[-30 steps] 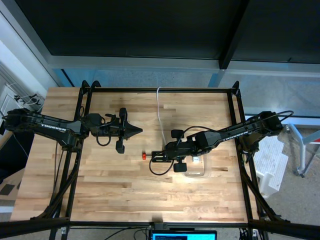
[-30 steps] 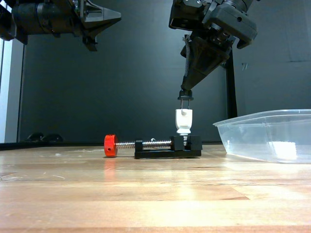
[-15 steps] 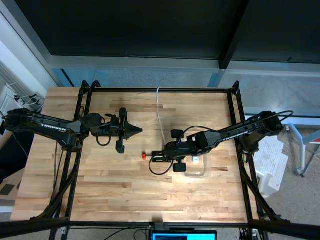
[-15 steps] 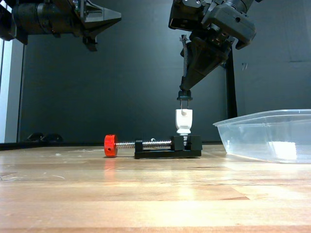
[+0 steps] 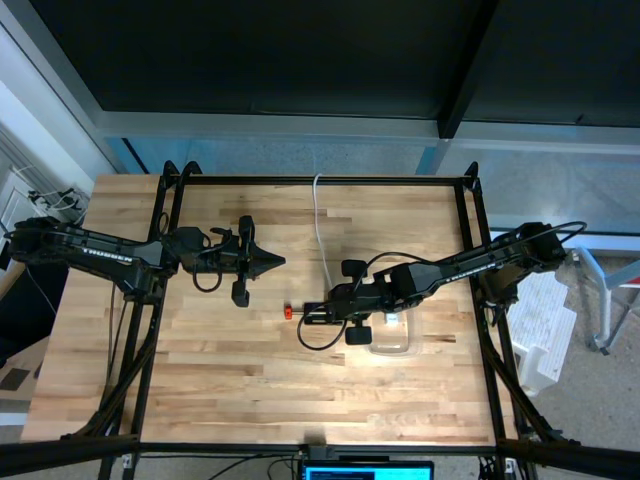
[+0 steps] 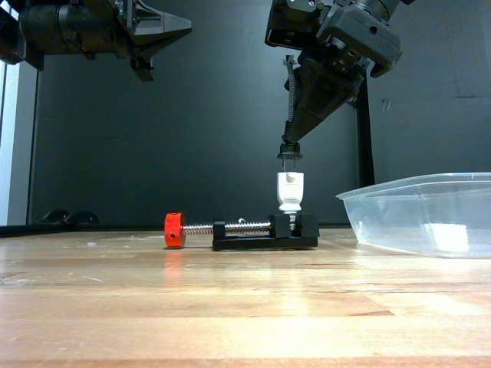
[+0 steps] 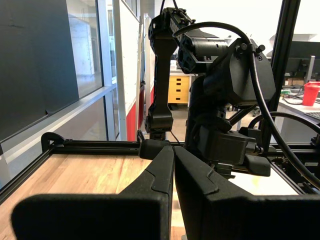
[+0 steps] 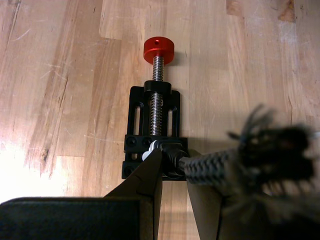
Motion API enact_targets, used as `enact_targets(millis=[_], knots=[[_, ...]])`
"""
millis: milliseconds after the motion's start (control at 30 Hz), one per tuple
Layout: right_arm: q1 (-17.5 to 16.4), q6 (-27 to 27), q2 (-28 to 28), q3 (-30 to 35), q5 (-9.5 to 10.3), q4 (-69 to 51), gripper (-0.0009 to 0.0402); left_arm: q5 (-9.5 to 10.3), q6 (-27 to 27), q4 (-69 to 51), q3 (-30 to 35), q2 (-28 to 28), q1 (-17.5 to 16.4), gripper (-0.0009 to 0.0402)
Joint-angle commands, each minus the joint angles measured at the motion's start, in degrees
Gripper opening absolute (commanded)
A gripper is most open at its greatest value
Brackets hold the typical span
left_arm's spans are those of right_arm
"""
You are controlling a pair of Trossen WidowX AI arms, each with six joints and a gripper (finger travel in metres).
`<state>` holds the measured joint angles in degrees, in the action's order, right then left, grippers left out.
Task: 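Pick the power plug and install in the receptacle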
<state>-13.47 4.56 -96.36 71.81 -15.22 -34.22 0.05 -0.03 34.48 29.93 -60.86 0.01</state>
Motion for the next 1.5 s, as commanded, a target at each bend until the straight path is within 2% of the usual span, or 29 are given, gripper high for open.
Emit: enact_targets(millis=[33, 433, 700, 767, 1133, 1500], knots=[[0.0, 0.0, 0.0, -0.7, 0.04, 0.5, 0.0, -0.02, 0.0, 0.0, 0.0, 0.0, 0.0, 0.0], [0.0, 0.0, -0.8, -3.2, 0.02, 3.0, 0.0, -0.02, 0.0, 0.0, 0.0, 0.0, 0.0, 0.0], [0.0, 0.8, -2.1, -7.0, 0.55, 7.8, 0.0, -0.02, 0.0, 0.0, 0.0, 0.0, 0.0, 0.0], [0.0, 1.2, -2.1, -7.7, 1.27, 8.2, 0.0, -0.02, 0.0, 0.0, 0.0, 0.0, 0.0, 0.0], [0.0, 1.5, -1.9, -11.0, 1.27, 12.9, 0.0, -0.02, 0.0, 0.0, 0.0, 0.0, 0.0, 0.0], [0.1, 1.1, -0.7, -11.4, 1.29, 14.4, 0.0001, -0.02, 0.0, 0.0, 0.0, 0.0, 0.0, 0.0]])
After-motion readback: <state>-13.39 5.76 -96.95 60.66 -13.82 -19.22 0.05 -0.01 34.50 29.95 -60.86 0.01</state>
